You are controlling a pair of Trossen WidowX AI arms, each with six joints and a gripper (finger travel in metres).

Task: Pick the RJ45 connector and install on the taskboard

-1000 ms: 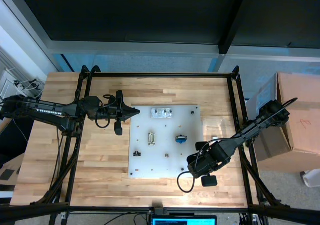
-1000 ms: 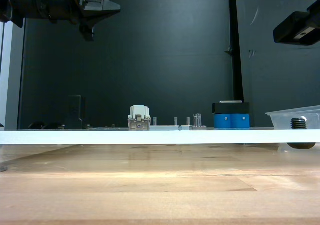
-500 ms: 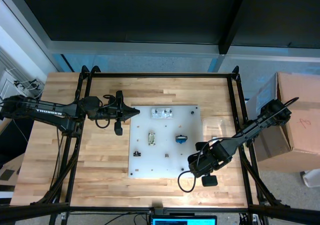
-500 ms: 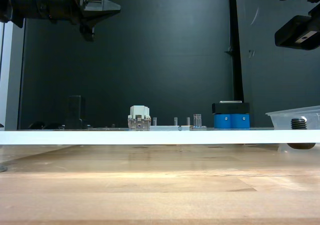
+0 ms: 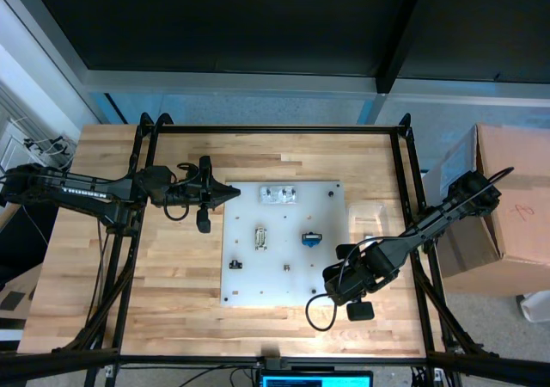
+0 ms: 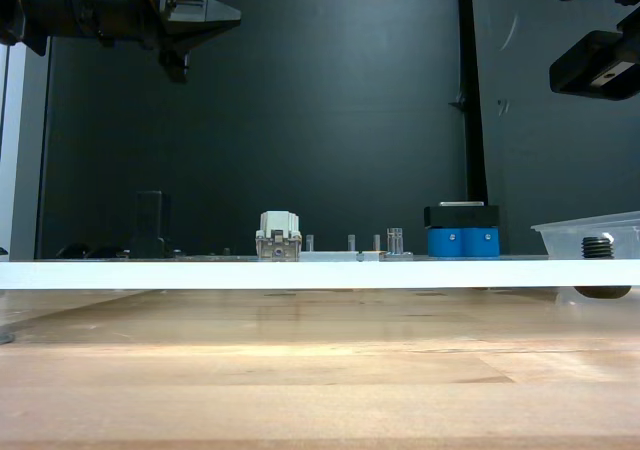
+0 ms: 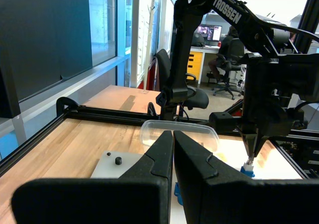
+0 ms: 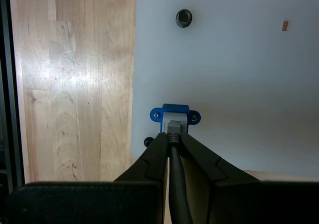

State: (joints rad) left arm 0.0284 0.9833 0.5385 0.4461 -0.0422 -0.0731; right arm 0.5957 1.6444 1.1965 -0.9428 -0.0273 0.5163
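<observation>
Butcher-block planks with a visible grain make up the worktop (image 5: 172,267), ringed by one black metal frame (image 5: 275,130). On it lies one flat, matte white taskboard (image 5: 284,284). One clear plastic tray (image 5: 369,219) sits just beside the board's right edge, and one brown cardboard box (image 5: 507,206) stands off the worktop at the right.

On the board I count one blue socket (image 8: 175,115) with two rounded ears and a pale insert. I also count one small round black knob (image 8: 184,18) and one beige ribbed block (image 5: 259,238).

My two arms are both up. The right hand (image 8: 173,134) points straight down over the board, its tapered black fingers pinching the RJ45 connector (image 8: 173,127). The connector is a small grey plug on a smooth dark round cable (image 8: 175,184). It hangs in line with the socket's insert, and I cannot tell whether the tip touches it.

The left hand (image 7: 173,133) is high over the worktop at the board's left edge, aimed across the board. Its wedge-shaped fingers are pressed together with nothing between them.
</observation>
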